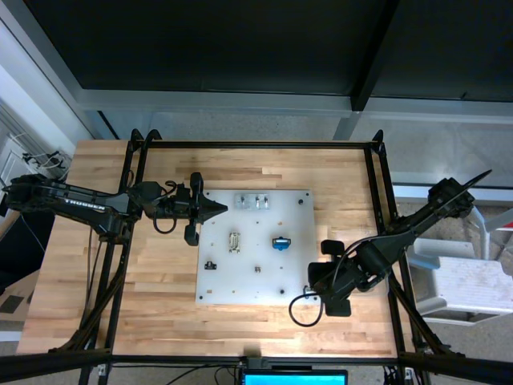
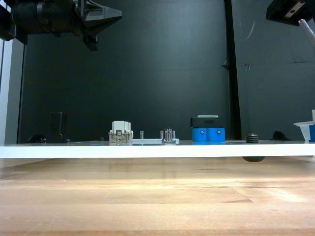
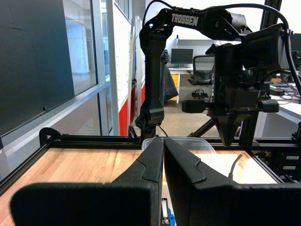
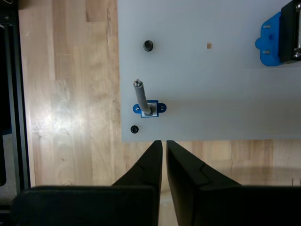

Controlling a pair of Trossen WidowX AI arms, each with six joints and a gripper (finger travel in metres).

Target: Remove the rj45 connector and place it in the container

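The rj45 connector (image 4: 149, 108) is a small whitish plug seated in a blue-framed socket near the white board's (image 4: 211, 84) edge, with a short grey stub (image 4: 140, 94) rising from it. In the high view it sits at the board's near right corner (image 1: 307, 289). My right gripper (image 4: 162, 142) hovers shut just off that edge, a short way from the plug, holding nothing. Over the board's left edge my left gripper (image 1: 221, 208) is raised, shut and empty. The clear container (image 3: 178, 141) shows beyond the left gripper's tips (image 3: 163, 140), under the right arm.
On the board stand a bright-blue connector (image 1: 280, 243), a beige-grey oblong connector (image 1: 234, 242) and a clear fixture (image 1: 252, 200) at the back. Black screws (image 4: 148, 45) dot the board near the plug. A black frame rail (image 1: 377, 184) borders the table.
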